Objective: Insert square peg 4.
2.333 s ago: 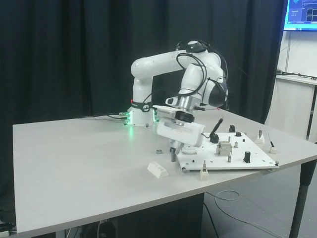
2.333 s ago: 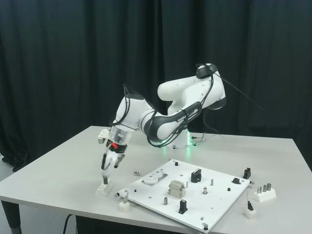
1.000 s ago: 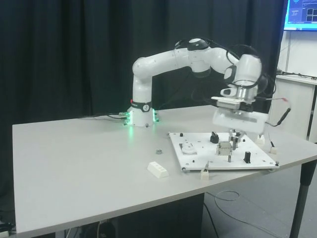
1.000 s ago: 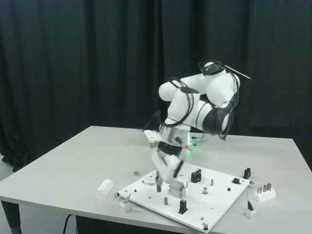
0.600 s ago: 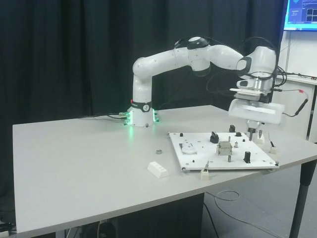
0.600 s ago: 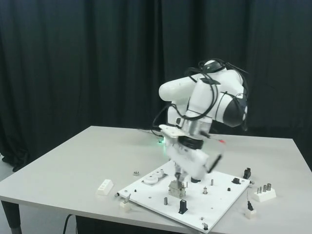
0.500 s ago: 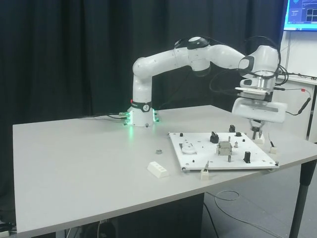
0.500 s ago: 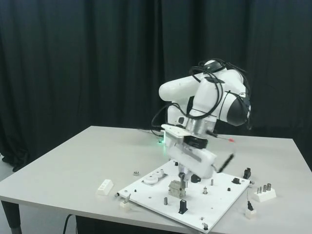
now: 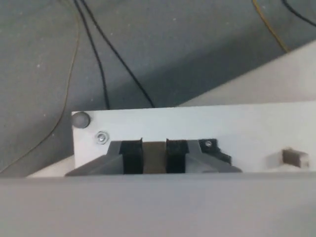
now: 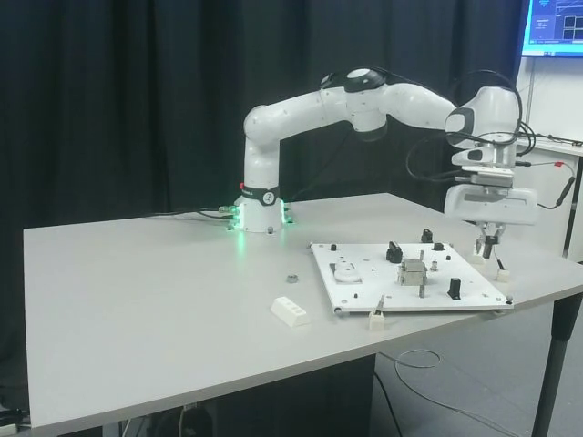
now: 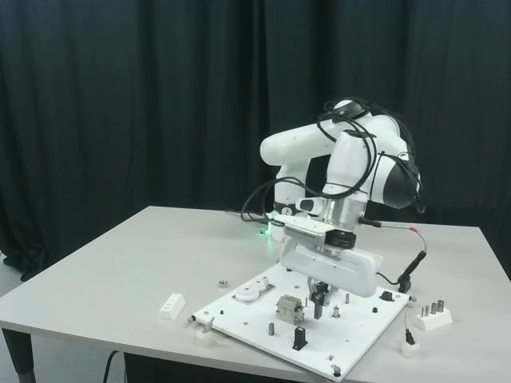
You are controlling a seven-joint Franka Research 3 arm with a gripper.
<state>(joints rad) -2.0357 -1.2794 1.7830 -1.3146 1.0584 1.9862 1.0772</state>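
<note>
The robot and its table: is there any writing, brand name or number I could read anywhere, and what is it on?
None can be read.
Screen in the upper corner of the first room view: it shows lines of something, too small to read.
Band on the arm's base: a small mark, too small to read.
White board, gripper and table: no writing shows.

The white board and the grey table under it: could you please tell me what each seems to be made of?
The white board looks like a rigid painted or plastic plate: smooth, flat, thin-edged, with a slight sheen. The grey table appears to be matte laminate, uniform and without glare. Neither can be confirmed from looks alone.
</note>
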